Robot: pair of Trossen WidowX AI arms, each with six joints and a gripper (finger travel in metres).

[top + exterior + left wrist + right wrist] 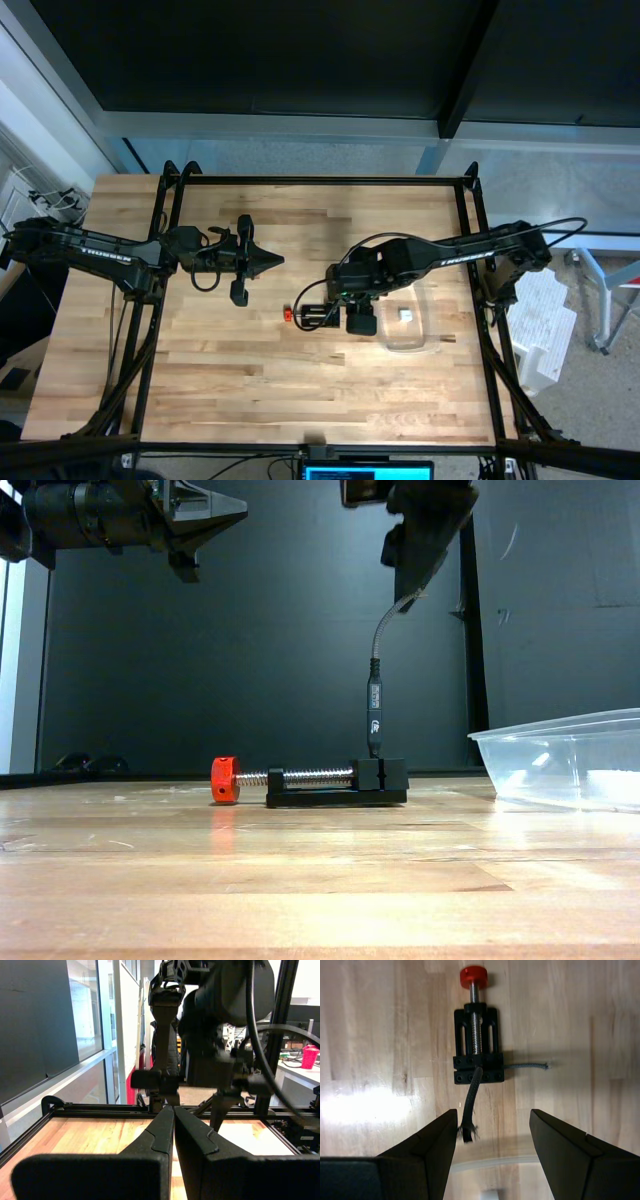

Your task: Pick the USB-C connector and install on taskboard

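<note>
The taskboard (335, 780) is a small black block with a steel screw and an orange-red knob (224, 779), lying on the wooden table. The USB-C connector (373, 715) stands upright, plugged into the block's right end, and its braided cable (392, 625) rises from it. From above, the taskboard (475, 1045) shows with the cable (470, 1102) coming up to a frayed end. My right gripper (492, 1120) hangs open above it, fingers on either side of the cable end without touching. In the high view the right gripper (355, 315) covers the block's right end. My left gripper (270, 260) is shut, raised and to the left.
A clear plastic tray (405, 342) holding a small white square piece (405, 314) sits just right of the taskboard, its wall (570, 760) close to the block. A black frame (320, 181) borders the table. The left gripper (225, 518) hovers high.
</note>
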